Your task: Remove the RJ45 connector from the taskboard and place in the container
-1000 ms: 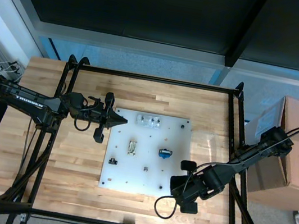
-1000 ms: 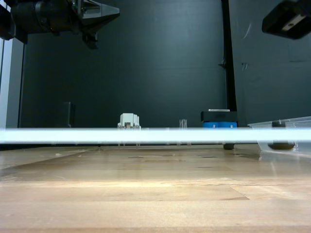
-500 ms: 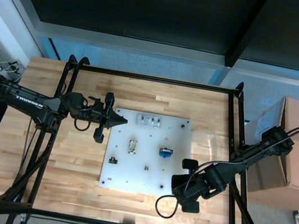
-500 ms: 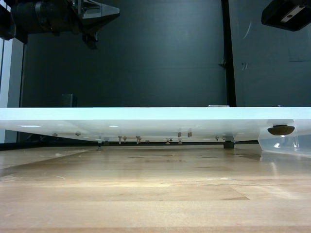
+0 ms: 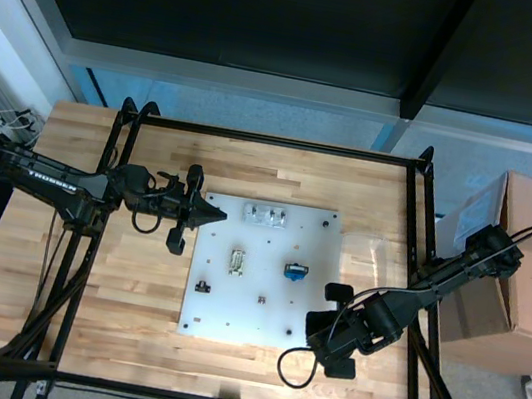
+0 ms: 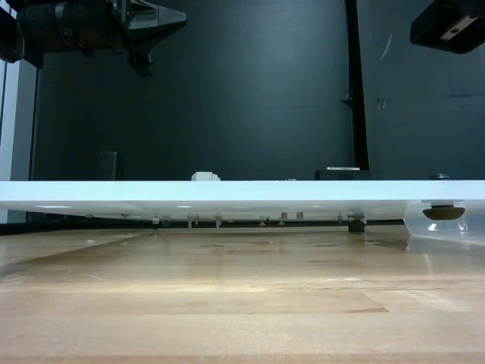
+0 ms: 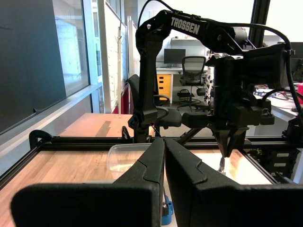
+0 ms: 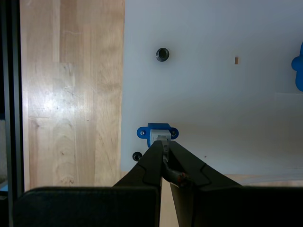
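- Right wrist view: the right gripper [image 8: 163, 142] has its fingers narrowed onto the grey RJ45 connector [image 8: 159, 136]. The connector is in its blue seat [image 8: 144, 133] on the white taskboard [image 8: 213, 94]. Whether it is fully or part-way in cannot be told.
- High view: the right gripper stands over the taskboard's 5 o'clock corner. The left gripper [image 5: 213, 213] hangs above the board's 9 o'clock edge and points toward 3 o'clock. Its fingers are pressed together on nothing.
- The clear container [image 7: 124, 160] lies on the desk [image 5: 132, 280] at the board's 3 o'clock side.
- Low view: the taskboard's underside shows, and its near edge is tilted up off the desk.
- Procedure (judgement): the connector probably remains latched, since the board hangs tilted at the gripped corner. Press the latch tab before pulling, and pull straight along the seat's axis. Keep the board flat on the desk, then carry the connector toward 3 o'clock.
- Change: 1.0 s ago the low view showed the board edge-on as a thin band. By 0.5 s ago its near edge had risen high. It is now lower but not flat. The left gripper has not moved.
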`<state>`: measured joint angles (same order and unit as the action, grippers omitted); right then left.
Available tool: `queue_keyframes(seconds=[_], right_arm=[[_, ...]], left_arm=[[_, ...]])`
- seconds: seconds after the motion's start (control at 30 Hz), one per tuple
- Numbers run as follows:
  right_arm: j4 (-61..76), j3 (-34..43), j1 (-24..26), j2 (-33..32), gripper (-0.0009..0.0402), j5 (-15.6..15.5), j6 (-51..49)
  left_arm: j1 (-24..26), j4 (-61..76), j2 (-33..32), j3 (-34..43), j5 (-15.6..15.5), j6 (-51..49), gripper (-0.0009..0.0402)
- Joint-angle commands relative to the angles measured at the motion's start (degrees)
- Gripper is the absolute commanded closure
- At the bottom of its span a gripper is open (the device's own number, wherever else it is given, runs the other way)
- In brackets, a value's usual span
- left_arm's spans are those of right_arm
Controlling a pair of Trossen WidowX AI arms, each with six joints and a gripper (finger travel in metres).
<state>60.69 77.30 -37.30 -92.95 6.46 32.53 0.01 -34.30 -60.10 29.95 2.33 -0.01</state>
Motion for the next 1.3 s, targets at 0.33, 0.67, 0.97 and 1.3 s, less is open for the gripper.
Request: queue_keyframes(seconds=[0.33, 0.67, 0.97, 1.3], right_arm=[[-8.0, -6.1, -0.1, -0.1, 0.0393, 0.0, 0.3], [-8.9, -6.9, -0.2, -0.1, 0.0324, 0.0, 0.2], [-8.3, -5.2, -0.3, 0.7, 0.0222, 0.0, 0.5], [-5.0, -5.1, -1.1, 3.3, 0.0158, 0.0, 2.1]], left_arm=[[0.0, 0.0, 0.0, 0.0, 0.0, 0.0, 0.0393], [0.0, 0.0, 0.0, 0.0, 0.0, 0.0, 0.0393], [0.0, 0.0, 0.0, 0.0, 0.0, 0.0, 0.0393], [0.0, 0.0, 0.0, 0.0, 0.0, 0.0, 0.0393]])
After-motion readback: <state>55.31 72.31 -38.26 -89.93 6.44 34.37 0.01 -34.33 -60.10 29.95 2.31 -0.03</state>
